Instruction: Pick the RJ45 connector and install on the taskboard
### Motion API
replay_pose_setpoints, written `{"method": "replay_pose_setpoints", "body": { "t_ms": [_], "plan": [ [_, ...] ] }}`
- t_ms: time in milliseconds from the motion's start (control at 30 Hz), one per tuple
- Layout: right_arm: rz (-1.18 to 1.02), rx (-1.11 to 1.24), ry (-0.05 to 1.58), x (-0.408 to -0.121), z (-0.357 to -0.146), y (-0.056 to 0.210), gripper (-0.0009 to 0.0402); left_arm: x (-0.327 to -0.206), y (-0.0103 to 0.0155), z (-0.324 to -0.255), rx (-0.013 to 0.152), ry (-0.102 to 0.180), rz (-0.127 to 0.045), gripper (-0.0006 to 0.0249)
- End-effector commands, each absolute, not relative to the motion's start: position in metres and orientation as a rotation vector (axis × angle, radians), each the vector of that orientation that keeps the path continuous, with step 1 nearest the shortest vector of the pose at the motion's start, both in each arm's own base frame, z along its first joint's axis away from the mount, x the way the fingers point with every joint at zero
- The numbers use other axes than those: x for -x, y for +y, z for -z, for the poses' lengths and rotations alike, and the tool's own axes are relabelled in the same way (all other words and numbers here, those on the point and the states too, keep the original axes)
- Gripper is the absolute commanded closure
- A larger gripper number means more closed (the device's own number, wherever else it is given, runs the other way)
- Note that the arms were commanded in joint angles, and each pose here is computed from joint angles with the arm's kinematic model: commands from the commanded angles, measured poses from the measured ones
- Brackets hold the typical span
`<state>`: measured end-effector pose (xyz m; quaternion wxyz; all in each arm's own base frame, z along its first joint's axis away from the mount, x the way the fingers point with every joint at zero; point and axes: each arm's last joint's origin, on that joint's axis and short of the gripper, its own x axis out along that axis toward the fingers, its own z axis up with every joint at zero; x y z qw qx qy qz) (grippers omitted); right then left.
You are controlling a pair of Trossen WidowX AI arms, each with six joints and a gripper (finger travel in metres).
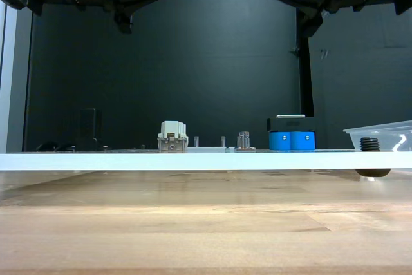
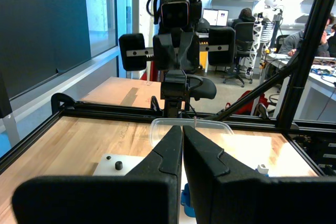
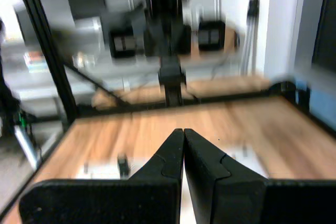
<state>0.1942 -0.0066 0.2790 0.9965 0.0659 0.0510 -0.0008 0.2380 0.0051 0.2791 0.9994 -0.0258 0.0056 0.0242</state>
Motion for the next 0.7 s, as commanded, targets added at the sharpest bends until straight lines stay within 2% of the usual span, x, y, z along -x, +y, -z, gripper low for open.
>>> {"method": "replay_pose_setpoints", "body": {
  "t_ms": [33, 433, 700],
  "plan": [
    [0.008, -0.133, 0.258, -0.192, -0.285, -0.006, 0.0393, -0.238, 0.0051, -0.2791, 0.051, 0.011, -0.048, 0.0243],
    [-0.015, -0.122, 0.643, -0.166, -0.314, 0.003, 0.0394, -0.238, 0.0051, -0.2791, 0.051, 0.011, -0.048, 0.0243],
    [-0.029, -0.118, 0.835, -0.143, -0.331, 0.007, 0.0393, -0.238, 0.0051, -0.2790, 0.051, 0.012, -0.048, 0.0243]
  ]
}}
